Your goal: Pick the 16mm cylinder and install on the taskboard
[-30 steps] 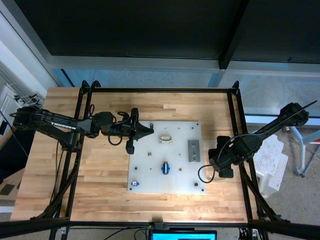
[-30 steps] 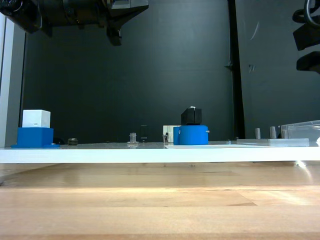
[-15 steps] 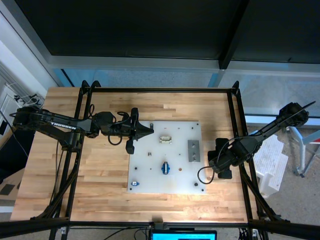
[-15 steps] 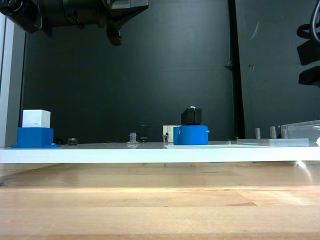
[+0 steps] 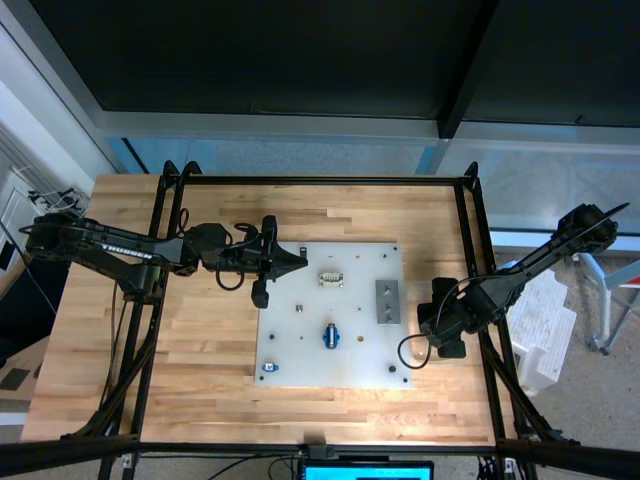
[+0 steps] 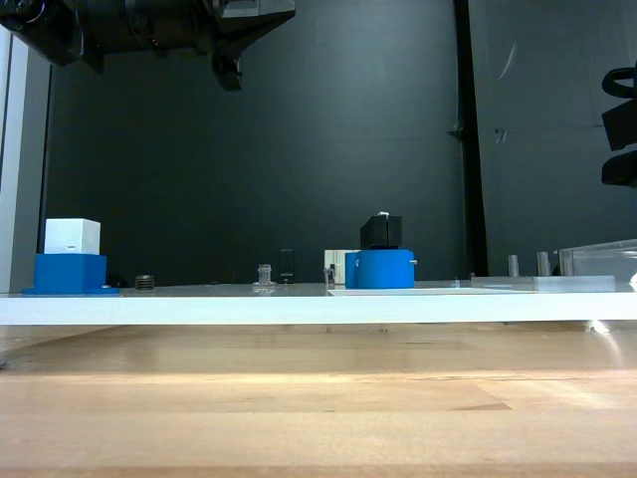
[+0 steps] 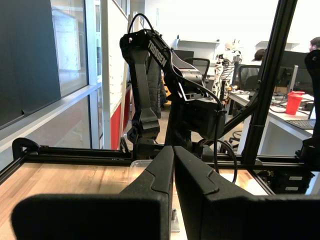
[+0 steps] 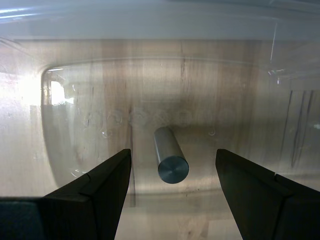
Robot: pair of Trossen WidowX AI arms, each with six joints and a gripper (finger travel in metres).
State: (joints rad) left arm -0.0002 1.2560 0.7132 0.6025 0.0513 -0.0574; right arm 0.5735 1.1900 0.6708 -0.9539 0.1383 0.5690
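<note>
Looking down from the high view, the board (image 5: pixel 300 345) lies flat on the wooden table (image 5: pixel 150 380), carrying a grey block (image 5: pixel 387 300), a blue fitting (image 5: pixel 330 336) and a beige connector (image 5: pixel 331 278). The left gripper (image 5: pixel 298 260) hangs over the board's far left corner. The right gripper (image 5: pixel 440 328) sits just off the board's right edge, and the cylinder is hidden under it. Since a second ago the right gripper has shifted only a little, and the left arm has not moved. A black frame (image 5: pixel 320 181) rims the table.

From the low view, the left gripper (image 6: pixel 284 14) is high above the board (image 6: pixel 299 307). The right gripper (image 6: pixel 622 139) shows at the edge, lower than a second ago. The fitting (image 6: pixel 383 269) stands mid-board and the clear tray (image 6: pixel 597 254) lies to the right, before a dark wall.

In the left wrist view, the left gripper (image 7: pixel 173 150) has its fingers pressed together and holds nothing. The right arm (image 7: pixel 165 75) stands across the table, with an office of desks and chairs behind.

In the right wrist view, the right gripper (image 8: pixel 172 151) is spread wide. The cylinder (image 8: pixel 169 153) lies on its side on the tray (image 8: pixel 75 100) floor between the fingers (image 8: pixel 100 185), touching neither. Its long axis runs away from the camera, slightly skewed, with one flat round end facing the lens. Wood shows through the tray.
</note>
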